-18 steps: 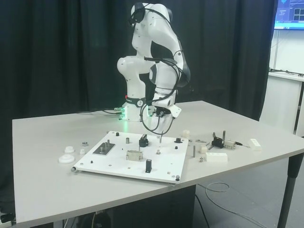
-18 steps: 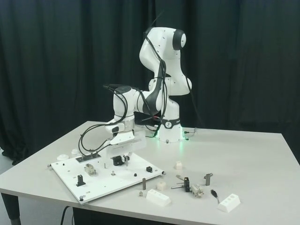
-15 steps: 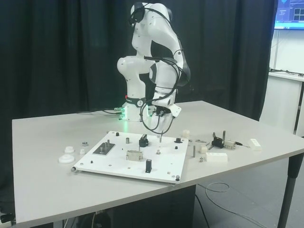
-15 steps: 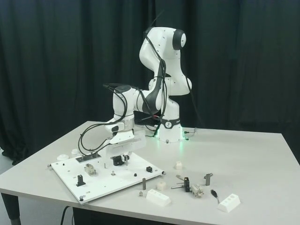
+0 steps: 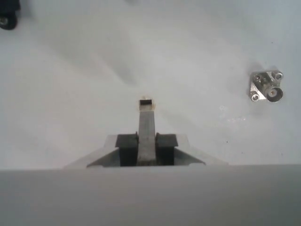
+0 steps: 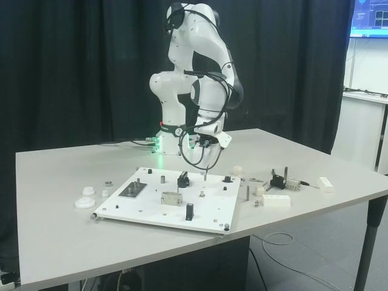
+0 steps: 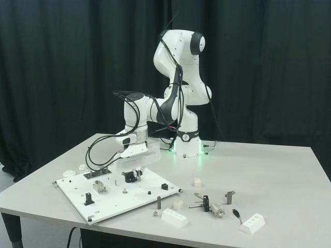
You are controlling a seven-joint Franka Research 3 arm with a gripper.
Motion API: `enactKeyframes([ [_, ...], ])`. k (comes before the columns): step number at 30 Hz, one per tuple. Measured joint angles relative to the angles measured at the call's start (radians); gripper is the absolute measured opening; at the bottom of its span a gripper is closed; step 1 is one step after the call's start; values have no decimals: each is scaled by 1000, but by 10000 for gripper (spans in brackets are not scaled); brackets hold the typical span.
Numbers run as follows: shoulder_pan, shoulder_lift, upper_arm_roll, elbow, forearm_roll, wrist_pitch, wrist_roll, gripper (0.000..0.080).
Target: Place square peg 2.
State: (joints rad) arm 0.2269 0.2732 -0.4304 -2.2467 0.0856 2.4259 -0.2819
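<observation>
Here, clamped upright between the two black fingertips [image 5: 127, 149] of the white arm's gripper [image 5: 146, 149]: a slim grey square-section metal peg [image 5: 146, 134], gripped near its upper end so that most of its length hangs free below. Held vertical and directly over a small square socket [image 5: 146, 102] in the flat white assembly board [image 6: 151, 209], the lower tip right at the mouth of that socket; whether already entered or only just above cannot be told from the wrist view. Kept plumb, presumably, because a square peg goes in only when its faces line up with the hole's sides, so any tilt or twist would jam it on the rim. Seen in the first room view with the wrist low over the rear middle of the board, near a black block fixture [image 6: 182, 179]. Off to one side on the board in the wrist view, well apart from the socket, a small grey metal connector with a four-screw square flange [image 5: 266, 86]. Judged as the final descent: a slow straight push down, then release. Lying loose on the grey table [image 6: 54, 176] beside the board, several white blocks [image 6: 276, 199] and other small parts, apparently awaiting their own turns and clear of the arm's path.
</observation>
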Motion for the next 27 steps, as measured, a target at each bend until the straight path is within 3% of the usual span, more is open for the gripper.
enactKeyframes([
  [18, 1, 0, 1, 4, 1, 0, 4, 75],
  [27, 15, -8, 24, 11, 35, -4, 48, 75],
])
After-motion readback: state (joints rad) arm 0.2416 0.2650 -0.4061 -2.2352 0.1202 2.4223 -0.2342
